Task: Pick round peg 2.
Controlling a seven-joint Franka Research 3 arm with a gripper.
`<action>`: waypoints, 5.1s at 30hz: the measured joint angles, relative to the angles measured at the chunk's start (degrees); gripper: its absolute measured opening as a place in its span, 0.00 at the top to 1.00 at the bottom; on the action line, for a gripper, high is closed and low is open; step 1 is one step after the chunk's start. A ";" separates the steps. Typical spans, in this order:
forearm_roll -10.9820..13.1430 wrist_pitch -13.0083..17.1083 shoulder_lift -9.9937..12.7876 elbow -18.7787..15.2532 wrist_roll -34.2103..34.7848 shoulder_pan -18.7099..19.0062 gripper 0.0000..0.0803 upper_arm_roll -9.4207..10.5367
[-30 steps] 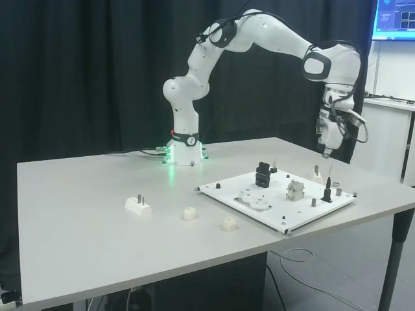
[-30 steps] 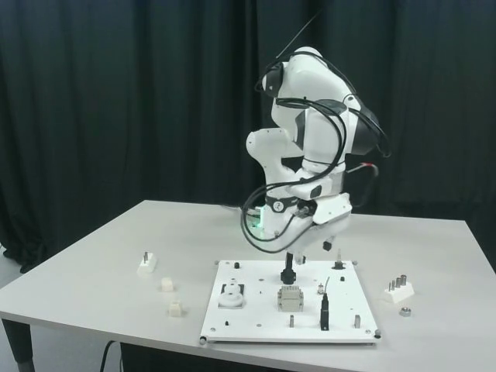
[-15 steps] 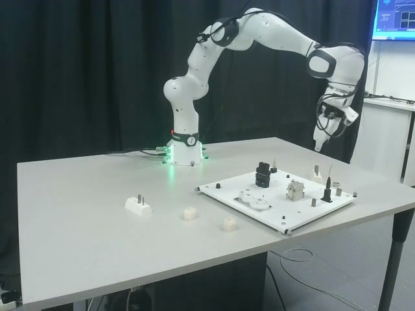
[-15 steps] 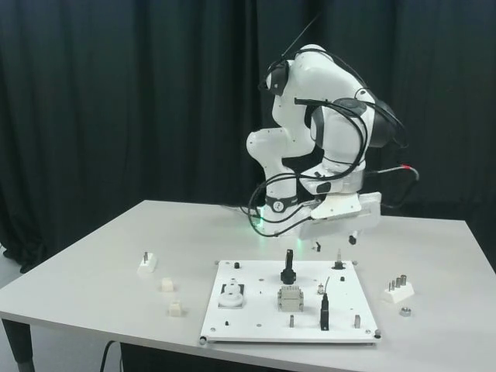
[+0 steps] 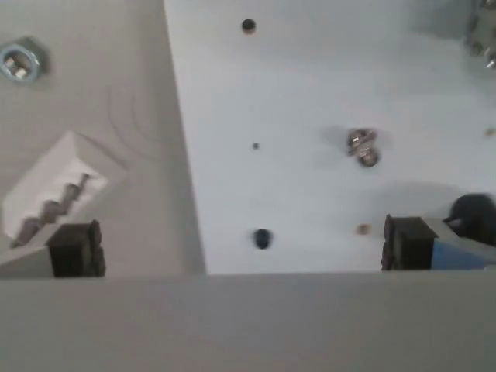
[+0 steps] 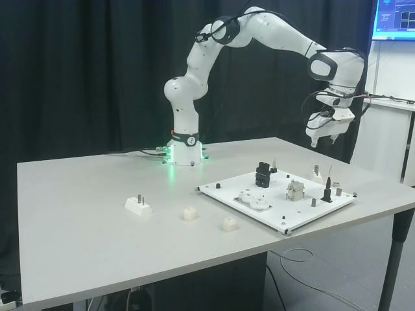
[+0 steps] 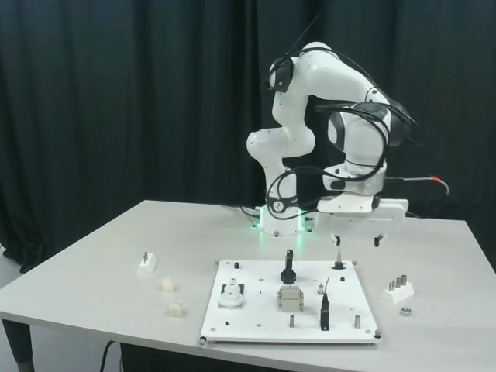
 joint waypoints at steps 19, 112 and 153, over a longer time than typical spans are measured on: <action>-0.07 9.95 -1.93 -7.61 20.80 2.52 0.00 0.82; -0.02 45.65 -1.10 -31.08 50.19 13.97 0.12 0.82; 0.03 37.70 -2.54 -25.92 52.13 15.48 0.91 0.41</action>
